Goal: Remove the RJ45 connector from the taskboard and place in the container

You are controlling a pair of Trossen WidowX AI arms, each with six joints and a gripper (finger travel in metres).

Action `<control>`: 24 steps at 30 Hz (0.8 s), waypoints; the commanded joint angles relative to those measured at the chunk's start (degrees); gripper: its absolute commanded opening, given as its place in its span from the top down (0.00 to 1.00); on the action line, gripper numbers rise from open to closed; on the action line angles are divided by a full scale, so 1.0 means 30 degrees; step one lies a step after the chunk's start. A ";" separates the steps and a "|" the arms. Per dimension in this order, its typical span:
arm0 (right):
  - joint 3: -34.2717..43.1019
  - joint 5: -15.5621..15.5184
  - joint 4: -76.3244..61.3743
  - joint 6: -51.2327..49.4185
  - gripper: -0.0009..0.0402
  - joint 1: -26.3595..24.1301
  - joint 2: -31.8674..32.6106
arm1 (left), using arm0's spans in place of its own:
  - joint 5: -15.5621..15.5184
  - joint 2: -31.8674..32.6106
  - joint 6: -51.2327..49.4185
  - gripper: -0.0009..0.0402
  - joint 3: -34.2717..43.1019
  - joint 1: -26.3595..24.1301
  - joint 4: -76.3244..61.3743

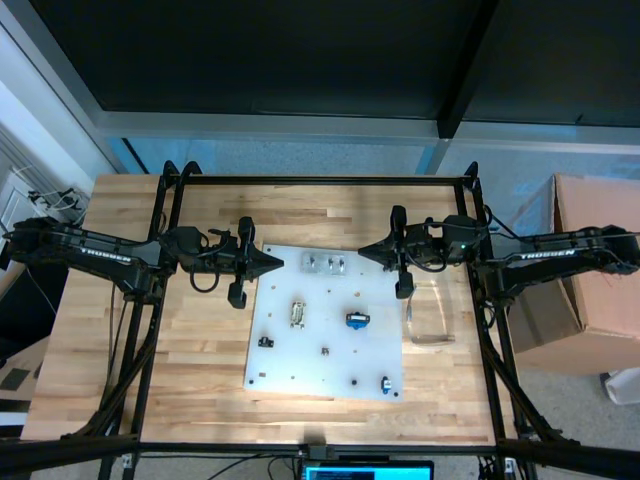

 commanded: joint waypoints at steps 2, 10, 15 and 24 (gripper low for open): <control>-0.0503 0.0058 0.0619 0.0335 0.98 -0.0022 0.0007 | 0.0000 0.0000 0.0000 0.98 0.0007 0.0000 0.0000; -0.0809 0.0182 0.0707 0.0750 0.98 -0.0022 0.0007 | 0.0000 0.0000 0.0000 0.98 0.0007 0.0000 0.0000; -0.0816 0.0189 0.0743 0.0765 0.98 -0.0022 0.0007 | 0.0000 0.0000 0.0000 0.98 0.0007 0.0000 0.0000; -0.0612 0.0197 0.0729 0.0729 0.98 -0.0022 0.0000 | 0.0000 0.0000 0.0000 0.98 0.0007 0.0000 0.0000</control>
